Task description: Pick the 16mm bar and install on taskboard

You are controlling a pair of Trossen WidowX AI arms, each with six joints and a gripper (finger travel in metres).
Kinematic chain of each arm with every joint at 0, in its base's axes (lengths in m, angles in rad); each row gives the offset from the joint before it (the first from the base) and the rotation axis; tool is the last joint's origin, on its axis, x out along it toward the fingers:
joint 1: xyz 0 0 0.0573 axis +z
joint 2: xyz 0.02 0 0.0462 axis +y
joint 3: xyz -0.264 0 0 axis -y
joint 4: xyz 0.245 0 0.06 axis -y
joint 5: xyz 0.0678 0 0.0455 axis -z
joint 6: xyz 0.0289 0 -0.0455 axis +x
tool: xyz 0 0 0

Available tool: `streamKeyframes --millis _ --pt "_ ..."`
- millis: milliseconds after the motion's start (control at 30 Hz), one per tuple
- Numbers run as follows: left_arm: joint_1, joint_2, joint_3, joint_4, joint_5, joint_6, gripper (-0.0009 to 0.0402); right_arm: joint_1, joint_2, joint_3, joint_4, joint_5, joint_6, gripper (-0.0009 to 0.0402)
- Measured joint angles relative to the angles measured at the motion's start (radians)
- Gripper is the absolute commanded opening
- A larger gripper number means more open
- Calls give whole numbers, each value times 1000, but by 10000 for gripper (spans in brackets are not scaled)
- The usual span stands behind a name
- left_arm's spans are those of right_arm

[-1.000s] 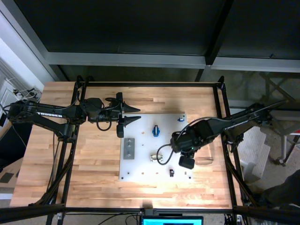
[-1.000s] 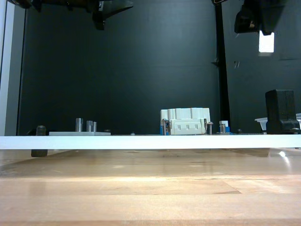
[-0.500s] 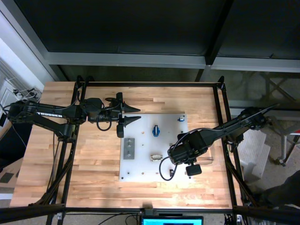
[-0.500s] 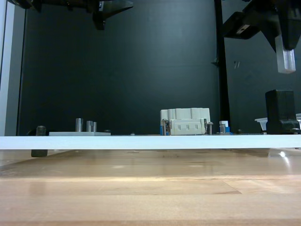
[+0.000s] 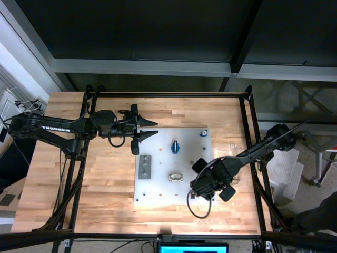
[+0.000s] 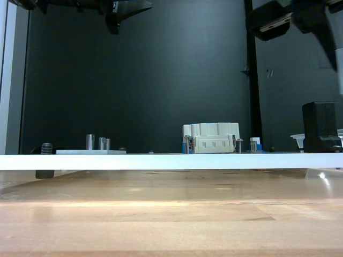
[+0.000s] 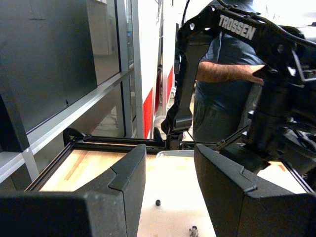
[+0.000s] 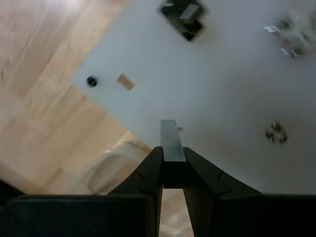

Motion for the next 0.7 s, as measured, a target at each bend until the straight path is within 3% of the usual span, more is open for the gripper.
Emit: streamKeyframes --millis 167,433,700 --pt "0 0 0 0 0 0 131 42 17 0 10 10 -169 4" --pt "0 0 0 0 0 0 131 79 50 -2 52 14 -296 4" --pt "0 0 0 0 0 0 131 105 82 -4 64 62 -396 4"
